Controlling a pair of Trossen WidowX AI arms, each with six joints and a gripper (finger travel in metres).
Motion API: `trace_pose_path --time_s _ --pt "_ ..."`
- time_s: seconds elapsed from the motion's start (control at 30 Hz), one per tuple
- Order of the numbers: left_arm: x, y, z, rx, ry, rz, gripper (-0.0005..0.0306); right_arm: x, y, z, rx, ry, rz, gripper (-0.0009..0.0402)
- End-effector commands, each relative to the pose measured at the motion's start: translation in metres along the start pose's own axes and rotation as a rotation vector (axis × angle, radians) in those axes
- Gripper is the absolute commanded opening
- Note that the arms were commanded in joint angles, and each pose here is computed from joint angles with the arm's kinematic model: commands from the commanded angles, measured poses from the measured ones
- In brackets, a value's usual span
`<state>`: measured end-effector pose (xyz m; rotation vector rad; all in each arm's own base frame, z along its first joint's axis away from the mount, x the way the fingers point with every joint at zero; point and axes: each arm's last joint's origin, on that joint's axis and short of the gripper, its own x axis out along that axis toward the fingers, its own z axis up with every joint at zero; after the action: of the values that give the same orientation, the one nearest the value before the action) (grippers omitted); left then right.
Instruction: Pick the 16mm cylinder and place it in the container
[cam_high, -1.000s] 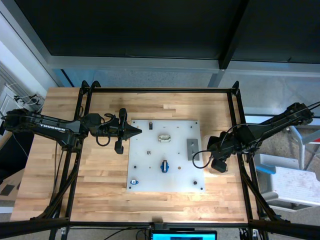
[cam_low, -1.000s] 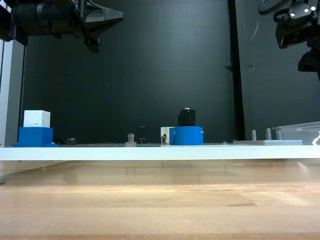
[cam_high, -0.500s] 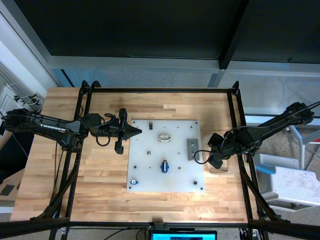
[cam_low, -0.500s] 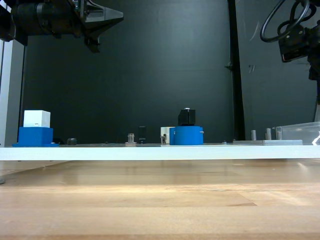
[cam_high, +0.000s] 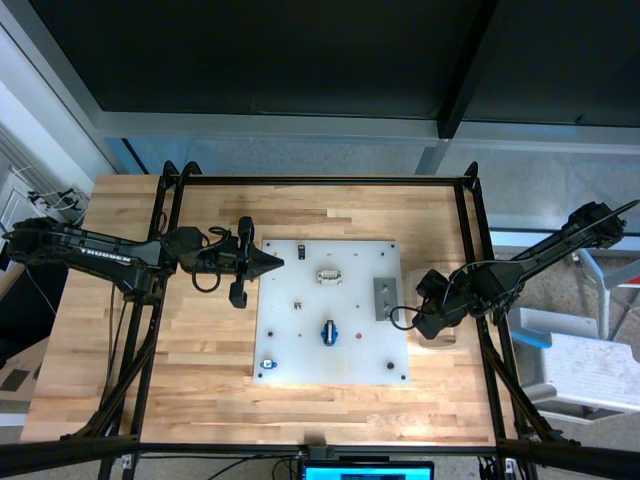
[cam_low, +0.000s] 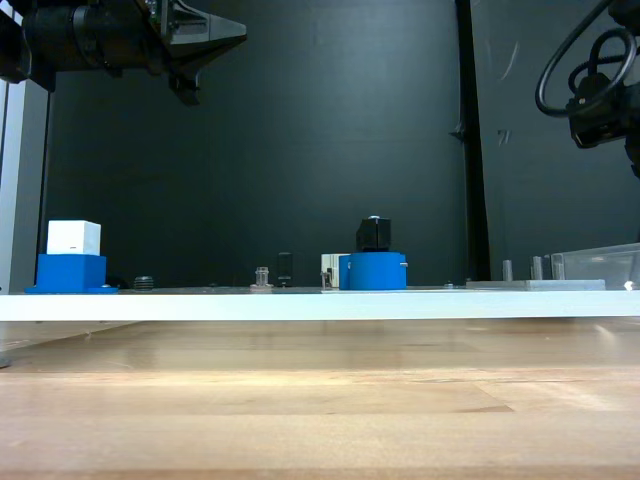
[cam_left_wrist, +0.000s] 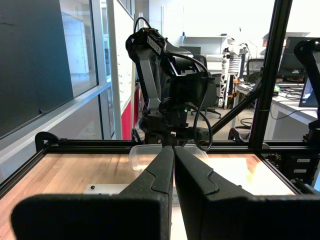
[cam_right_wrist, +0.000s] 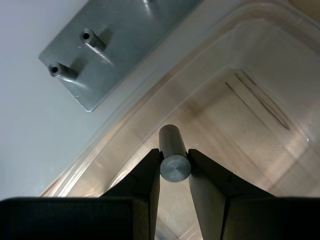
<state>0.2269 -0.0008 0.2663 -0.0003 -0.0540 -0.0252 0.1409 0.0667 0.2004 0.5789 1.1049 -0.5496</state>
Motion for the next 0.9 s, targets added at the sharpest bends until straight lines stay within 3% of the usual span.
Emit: trace_pose_path --time_s 0.03,0.27,0.63,0.9 --pt "0.0 0.0001 0.0001 0.0 0.0 0.0 0.0 0.0029 -0.0016 -0.0016 0.014 -0.002 -0.01 0.0023" --pt "0.0001 0.0001 0.0 0.0 0.0 0.0 0.0 0.0078 -0.0044 -0.0051 0.028 0.004 -0.021 0.0039" --pt "0.0001 0.0001 0.0 0.0 0.0 0.0 0.0 0.008 -0.0039 -0.0055 0.025 -0.004 -0.017 0.013" --pt "0.0001 0.0 0.0 0.0 0.0 0.0 0.0 0.0051 -0.0024 -0.0044 0.022 -0.004 -0.012 0.0172"
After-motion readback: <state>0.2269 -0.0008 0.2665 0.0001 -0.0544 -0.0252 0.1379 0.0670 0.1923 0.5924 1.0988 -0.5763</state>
